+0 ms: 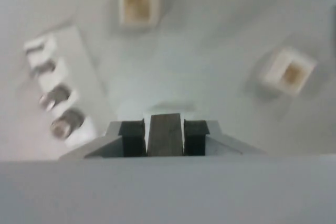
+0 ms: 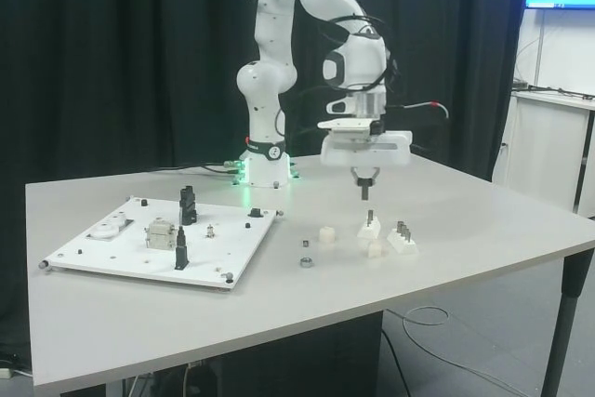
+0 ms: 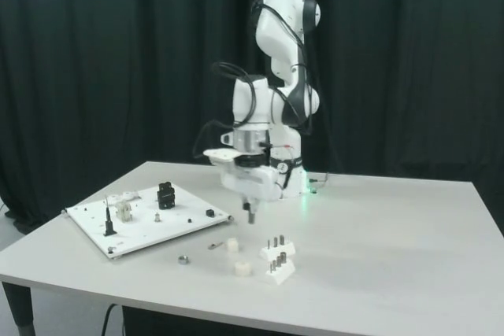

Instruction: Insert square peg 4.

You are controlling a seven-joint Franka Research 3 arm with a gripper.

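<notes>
White arm's pincer [image 1: 165,136], clamped on a square peg [image 1: 165,129], hangs above the tabletop [image 2: 465,230] (two white sockets below), needing square alignment over one socket [image 1: 138,3] before descent.

Black curtain [image 3: 118,60] behind grey table [image 3: 394,241]

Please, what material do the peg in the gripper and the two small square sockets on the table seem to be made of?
The peg, clamped in the gripper, looks like metal: dark grey, flat faces, dull sheen. The two sockets look like white plastic, perhaps printed: matte, thick walls, soft edges. The table seems grey laminate, smooth and matte. All this is judged from appearance only.
</notes>
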